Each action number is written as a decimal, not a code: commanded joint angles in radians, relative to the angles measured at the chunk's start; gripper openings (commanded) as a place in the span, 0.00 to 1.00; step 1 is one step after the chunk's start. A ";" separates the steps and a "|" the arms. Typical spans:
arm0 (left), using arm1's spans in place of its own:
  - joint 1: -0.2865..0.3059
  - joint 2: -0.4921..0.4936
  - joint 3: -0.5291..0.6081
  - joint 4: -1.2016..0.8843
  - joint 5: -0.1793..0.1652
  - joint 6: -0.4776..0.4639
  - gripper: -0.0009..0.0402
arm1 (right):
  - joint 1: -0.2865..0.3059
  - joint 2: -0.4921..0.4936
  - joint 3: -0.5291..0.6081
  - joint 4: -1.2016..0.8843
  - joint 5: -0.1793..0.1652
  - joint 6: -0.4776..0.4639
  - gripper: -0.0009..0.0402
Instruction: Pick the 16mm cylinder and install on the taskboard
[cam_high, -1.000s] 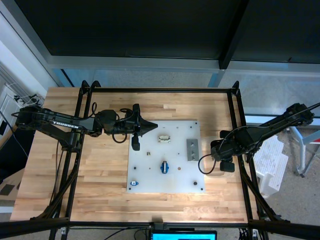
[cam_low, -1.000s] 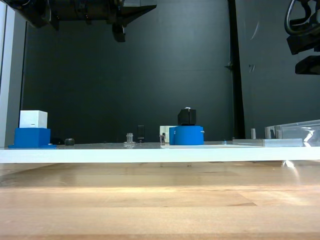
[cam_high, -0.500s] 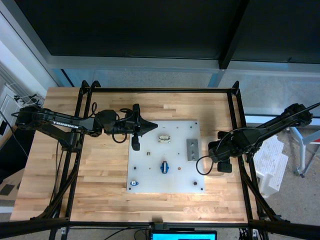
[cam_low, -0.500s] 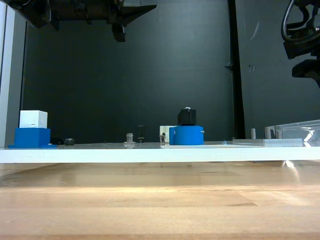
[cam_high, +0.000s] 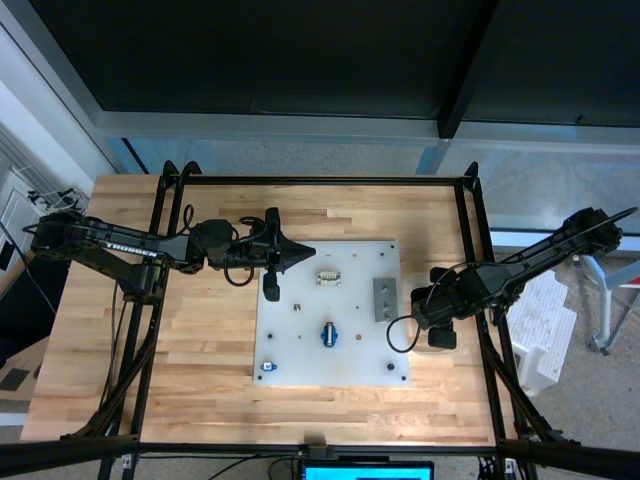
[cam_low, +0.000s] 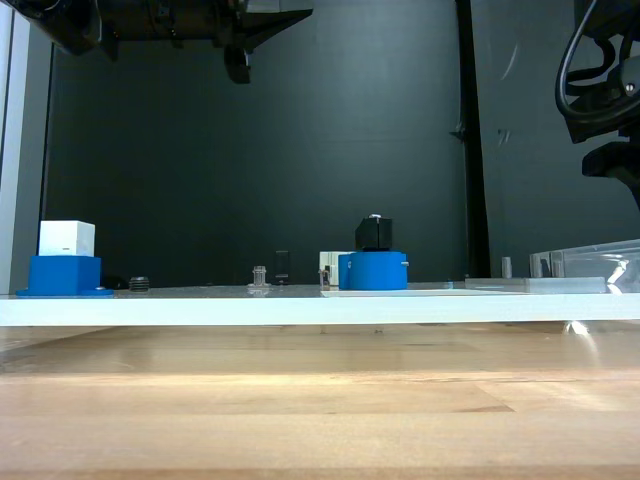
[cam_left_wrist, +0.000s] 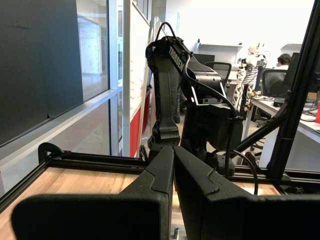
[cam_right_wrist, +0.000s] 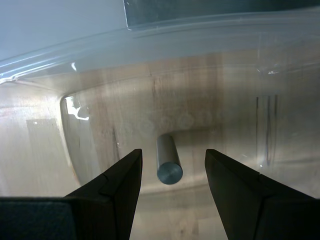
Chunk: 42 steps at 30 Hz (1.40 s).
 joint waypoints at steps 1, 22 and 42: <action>0.000 0.000 0.000 0.000 0.000 0.000 0.02 | 0.000 0.003 -0.009 0.016 0.000 0.009 0.44; 0.000 0.000 0.000 0.000 0.000 0.000 0.02 | -0.005 0.003 -0.084 0.101 0.010 0.060 0.44; 0.000 0.000 0.000 0.000 0.000 0.000 0.02 | -0.008 0.003 -0.097 0.117 0.010 0.060 0.23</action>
